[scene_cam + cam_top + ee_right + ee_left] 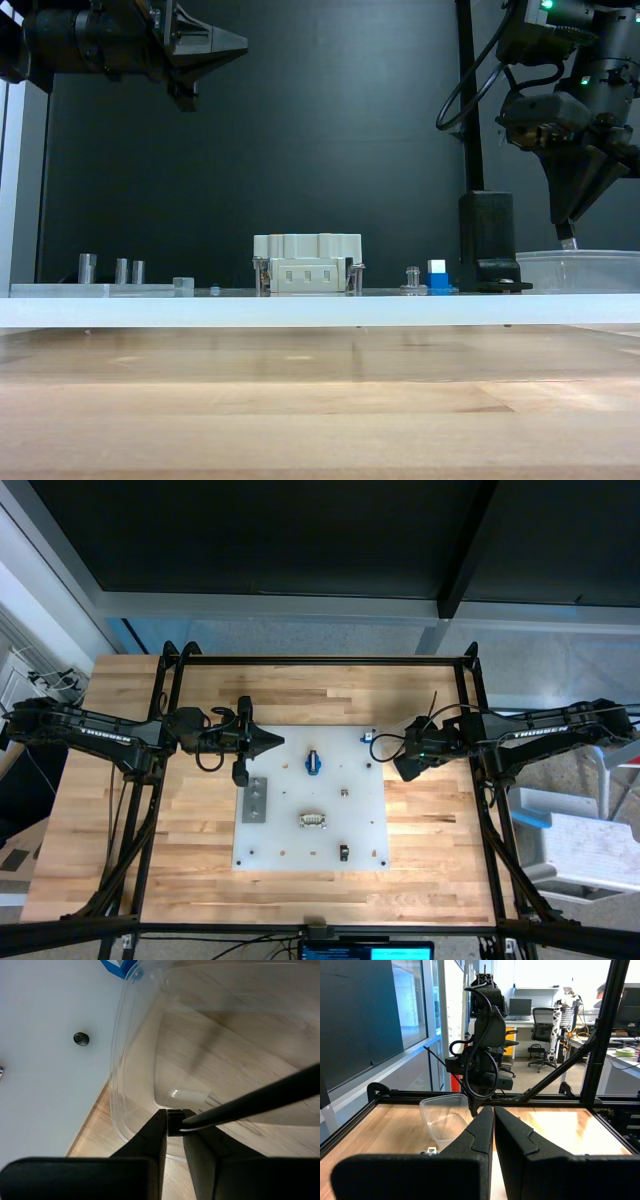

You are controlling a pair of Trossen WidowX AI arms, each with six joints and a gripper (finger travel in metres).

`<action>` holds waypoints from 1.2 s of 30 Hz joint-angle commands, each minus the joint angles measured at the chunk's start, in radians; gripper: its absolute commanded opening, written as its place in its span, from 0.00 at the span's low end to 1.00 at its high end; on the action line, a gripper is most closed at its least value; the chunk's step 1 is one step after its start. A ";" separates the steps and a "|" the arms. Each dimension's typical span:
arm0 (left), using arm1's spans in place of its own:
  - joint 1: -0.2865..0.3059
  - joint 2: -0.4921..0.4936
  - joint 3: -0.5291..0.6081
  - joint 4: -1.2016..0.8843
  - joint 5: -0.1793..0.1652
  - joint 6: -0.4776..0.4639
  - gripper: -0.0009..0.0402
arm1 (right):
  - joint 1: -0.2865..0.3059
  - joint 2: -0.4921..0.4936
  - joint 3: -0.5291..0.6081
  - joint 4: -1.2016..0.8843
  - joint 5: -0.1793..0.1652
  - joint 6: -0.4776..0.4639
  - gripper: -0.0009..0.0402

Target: Remove the USB connector from the USB hub and place in the container

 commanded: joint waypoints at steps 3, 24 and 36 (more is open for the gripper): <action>0.000 0.000 0.000 0.000 0.000 0.000 0.02 | 0.000 0.001 0.000 0.001 0.000 0.001 0.29; 0.000 0.000 0.000 0.000 0.000 0.000 0.02 | 0.000 0.001 0.000 0.002 0.003 -0.013 0.47; 0.000 0.000 0.000 0.000 0.000 0.000 0.02 | 0.000 0.001 0.000 0.002 0.002 -0.016 0.47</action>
